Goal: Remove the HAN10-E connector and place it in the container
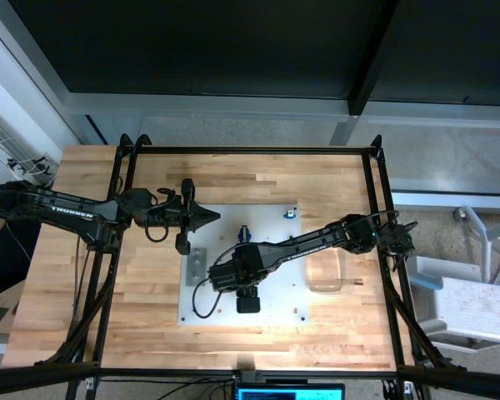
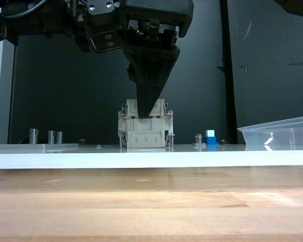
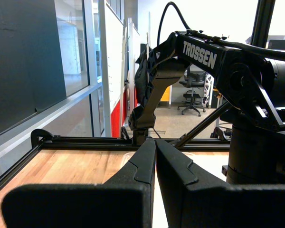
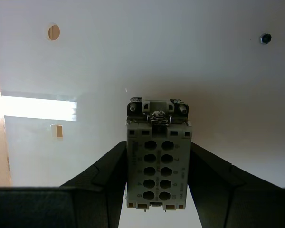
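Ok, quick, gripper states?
Left gripper: shut, empty, over the white flat board's left side.
Right gripper: shut on the light-grey rectangular connector block, mid-board.

HAN10-E connector (image 4: 156, 159), look: light beige block, two rows of five round holes on the face turned up to my wrist camera, metal screw clamp at one end.
Connector, pose: upright on its matching base on the white board (image 1: 275, 310).
Connector, hold: my right gripper (image 2: 148, 108) presses a finger against each long side; my left gripper (image 1: 208, 218) is well apart.
Container (image 1: 325, 271), look: clear, low-walled tub with rounded corners.
Container, place: open side up on the wooden table, just beside the board's right edge.
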{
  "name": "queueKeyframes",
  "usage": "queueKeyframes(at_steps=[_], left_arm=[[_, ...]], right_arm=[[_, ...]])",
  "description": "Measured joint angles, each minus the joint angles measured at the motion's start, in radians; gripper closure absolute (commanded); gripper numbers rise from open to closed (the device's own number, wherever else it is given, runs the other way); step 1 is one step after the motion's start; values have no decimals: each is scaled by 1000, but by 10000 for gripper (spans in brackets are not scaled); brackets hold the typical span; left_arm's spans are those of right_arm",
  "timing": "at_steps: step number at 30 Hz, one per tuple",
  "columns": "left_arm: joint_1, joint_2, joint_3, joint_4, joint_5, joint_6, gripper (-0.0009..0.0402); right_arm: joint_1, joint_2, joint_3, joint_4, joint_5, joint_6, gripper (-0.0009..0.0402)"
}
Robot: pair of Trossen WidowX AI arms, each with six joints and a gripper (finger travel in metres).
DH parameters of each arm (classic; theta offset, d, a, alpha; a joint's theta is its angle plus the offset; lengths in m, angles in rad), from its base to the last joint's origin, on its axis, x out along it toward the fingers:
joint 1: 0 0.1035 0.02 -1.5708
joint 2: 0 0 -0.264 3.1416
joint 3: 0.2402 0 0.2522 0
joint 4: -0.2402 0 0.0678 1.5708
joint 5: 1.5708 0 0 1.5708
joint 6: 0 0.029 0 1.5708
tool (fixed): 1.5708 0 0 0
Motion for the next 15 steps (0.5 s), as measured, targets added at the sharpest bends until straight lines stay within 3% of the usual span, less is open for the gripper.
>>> queueKeyframes(at_steps=[15], left_arm=[[0,0,0,0,0,0,393]], right_arm=[[2,-52,32,-60,-3,-1,393]])
